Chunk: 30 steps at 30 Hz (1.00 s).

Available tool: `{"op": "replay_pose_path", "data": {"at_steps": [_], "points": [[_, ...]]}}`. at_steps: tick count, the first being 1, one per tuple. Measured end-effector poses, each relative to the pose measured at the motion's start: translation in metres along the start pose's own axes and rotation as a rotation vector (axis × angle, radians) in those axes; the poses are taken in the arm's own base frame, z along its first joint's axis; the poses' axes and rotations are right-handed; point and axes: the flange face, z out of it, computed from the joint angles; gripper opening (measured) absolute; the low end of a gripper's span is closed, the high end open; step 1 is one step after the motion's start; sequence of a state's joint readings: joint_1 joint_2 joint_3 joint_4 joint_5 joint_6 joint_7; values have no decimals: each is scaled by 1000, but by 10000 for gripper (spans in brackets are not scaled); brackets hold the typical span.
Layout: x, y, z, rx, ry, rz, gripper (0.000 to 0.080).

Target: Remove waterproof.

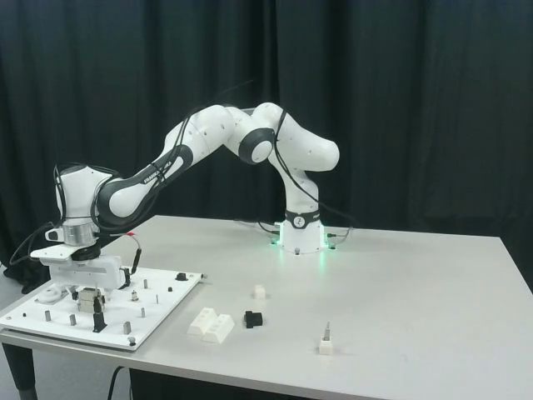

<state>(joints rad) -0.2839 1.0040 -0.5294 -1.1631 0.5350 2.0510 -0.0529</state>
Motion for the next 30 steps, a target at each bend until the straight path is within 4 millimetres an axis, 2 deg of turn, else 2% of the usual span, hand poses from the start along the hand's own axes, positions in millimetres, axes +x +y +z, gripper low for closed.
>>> {"op": "replay_pose_path", "data": {"at_steps": [30], "points": [[0, -9, -7, -36, 5, -20, 800]]}}
